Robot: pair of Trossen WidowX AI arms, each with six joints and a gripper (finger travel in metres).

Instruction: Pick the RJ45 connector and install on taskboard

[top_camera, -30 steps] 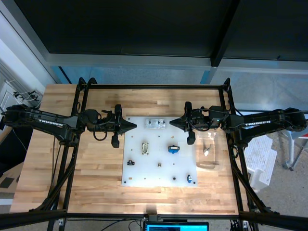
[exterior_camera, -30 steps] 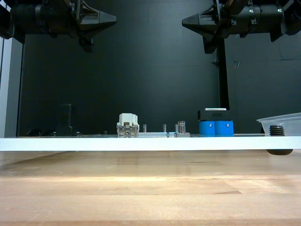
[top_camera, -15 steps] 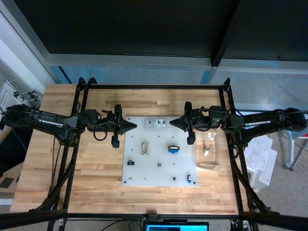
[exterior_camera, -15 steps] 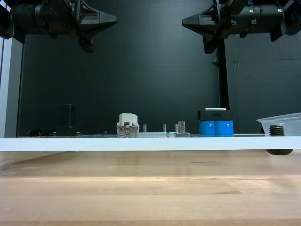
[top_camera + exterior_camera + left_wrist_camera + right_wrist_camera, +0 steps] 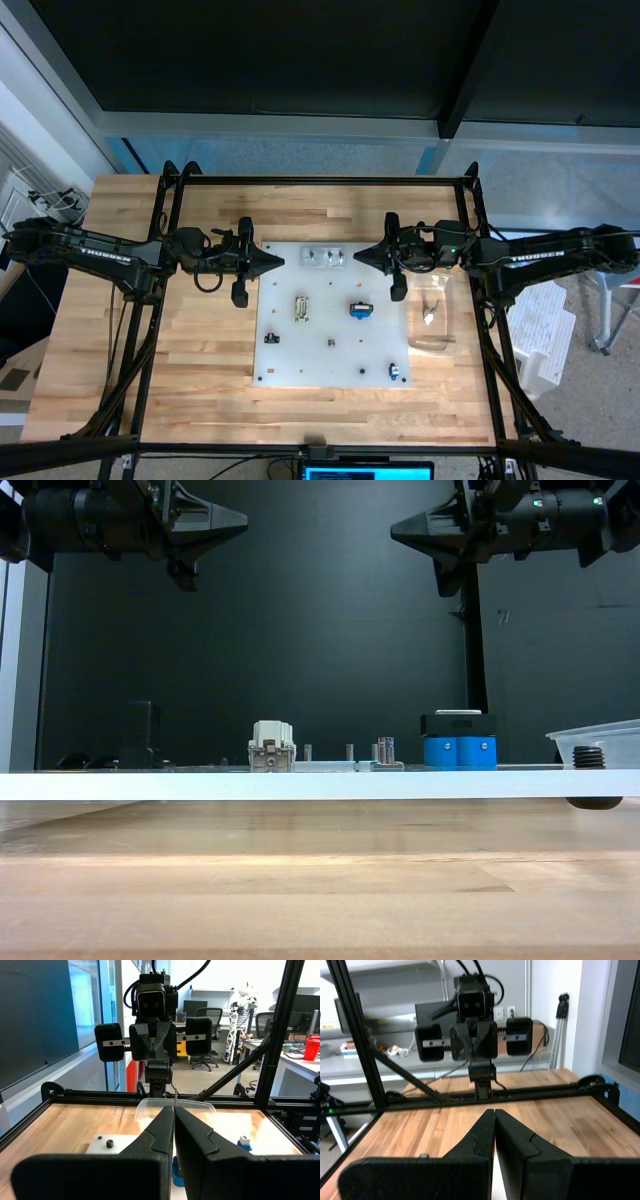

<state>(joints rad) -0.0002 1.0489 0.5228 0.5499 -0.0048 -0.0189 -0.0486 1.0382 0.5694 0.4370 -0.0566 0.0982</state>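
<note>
Both claws, my left gripper (image 5: pixel 279 262) and right gripper (image 5: pixel 358 255), hung pinched shut and empty high over the taskboard's (image 5: pixel 330 368) far edge, while the RJ45 connector (image 5: pixel 430 312) lay in the clear tray (image 5: pixel 447 344) beside it.

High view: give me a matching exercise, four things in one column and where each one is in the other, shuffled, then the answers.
Things
1. left gripper
2. right gripper
3. clear tray
4. large blue fitting

Places
A. on the table, right of the taskboard
B. raised, shut, at the taskboard's left side
C. mounted on the taskboard
D. raised, shut, at the taskboard's right side

Pairs: 1-B, 2-D, 3-A, 4-C.
</note>
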